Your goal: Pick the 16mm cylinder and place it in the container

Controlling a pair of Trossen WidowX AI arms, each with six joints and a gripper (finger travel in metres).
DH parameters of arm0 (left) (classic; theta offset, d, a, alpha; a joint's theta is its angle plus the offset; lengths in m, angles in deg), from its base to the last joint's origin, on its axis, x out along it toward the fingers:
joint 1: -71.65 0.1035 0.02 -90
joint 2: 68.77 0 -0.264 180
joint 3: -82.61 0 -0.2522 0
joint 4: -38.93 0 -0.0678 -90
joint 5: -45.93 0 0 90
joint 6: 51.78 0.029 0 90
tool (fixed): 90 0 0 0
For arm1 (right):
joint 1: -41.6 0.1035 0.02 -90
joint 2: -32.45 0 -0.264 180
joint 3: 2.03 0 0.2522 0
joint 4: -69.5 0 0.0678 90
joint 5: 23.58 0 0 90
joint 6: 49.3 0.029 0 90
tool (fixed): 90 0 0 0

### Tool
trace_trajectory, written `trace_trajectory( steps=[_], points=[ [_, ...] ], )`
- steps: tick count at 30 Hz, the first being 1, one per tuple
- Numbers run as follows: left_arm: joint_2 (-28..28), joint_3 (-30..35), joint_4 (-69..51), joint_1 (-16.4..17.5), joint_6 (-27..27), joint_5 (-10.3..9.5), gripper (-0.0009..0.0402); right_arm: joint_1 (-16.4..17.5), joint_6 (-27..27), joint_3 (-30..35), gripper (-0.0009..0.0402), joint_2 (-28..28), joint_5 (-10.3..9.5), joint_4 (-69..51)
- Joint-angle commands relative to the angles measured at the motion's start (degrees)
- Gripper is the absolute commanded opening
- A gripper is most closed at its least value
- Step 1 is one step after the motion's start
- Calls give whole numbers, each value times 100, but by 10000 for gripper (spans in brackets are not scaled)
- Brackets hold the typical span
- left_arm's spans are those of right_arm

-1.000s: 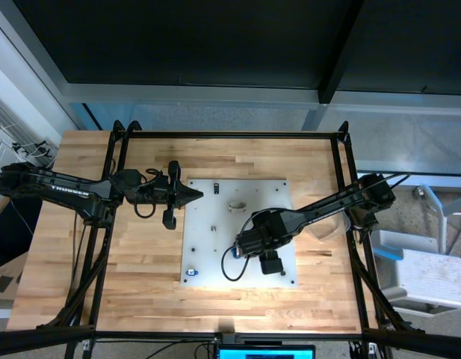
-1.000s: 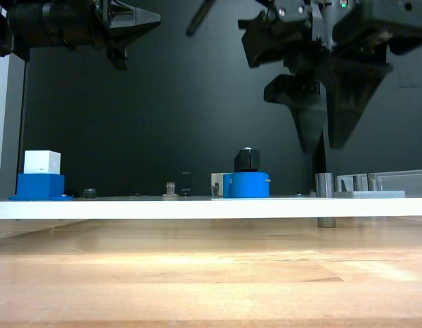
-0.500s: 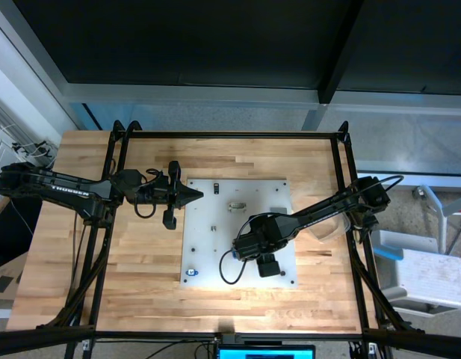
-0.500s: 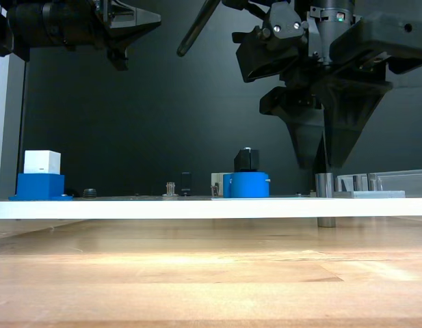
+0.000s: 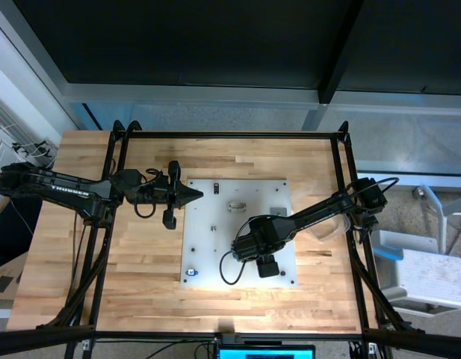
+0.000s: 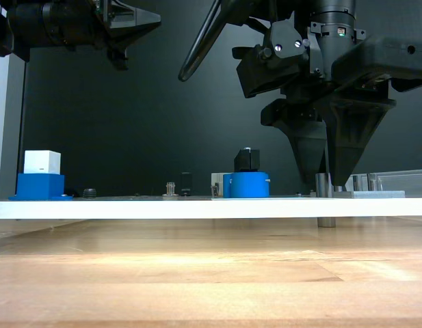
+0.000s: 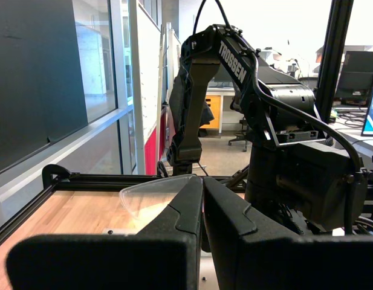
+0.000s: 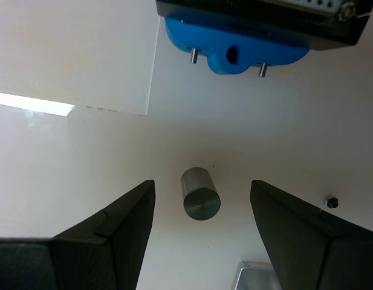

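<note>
Right hand hangs point-down over the board, fingers spread, one on each side of the cylinder and neither touching it. The cylinder stands upright on the board's near half, its flat grey top facing the wrist camera. The gap to each finger looks about even, so the hand seems centred for a pinch across the round side.

In the low view the fingertips appear to reach just past the cylinder's top, not yet down beside its body. The reach therefore looks nearly done and the closing not begun. Going lower first makes sense, since a smooth, short peg gripped only near its top could tip or slip out.

A blue fixture sits on the board beyond the cylinder, apart from the fingers, and a small nut lies near one finger. Neither seems to be in the closing path.

The container sits just off the board's right edge, partly under the right arm, so the carry should be short. Left hand hovers above the board's left edge, fingers pressed together on nothing, out of the way of the work.
</note>
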Motion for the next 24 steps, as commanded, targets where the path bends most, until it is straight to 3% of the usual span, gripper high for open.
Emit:
trace_trajectory(
  steps=[1, 11, 24],
  points=[
    [2, 2, 0, 2, 0, 2, 0, -4, -2, -55, 220, -2, -2, 39],
    [2, 2, 0, 2, 0, 2, 0, -15, 2, -118, 210, -7, -46, 157],
    [4, 2, 0, 0, 0, 2, 0, -20, -24, -120, 121, -70, -46, 70]
  ],
)
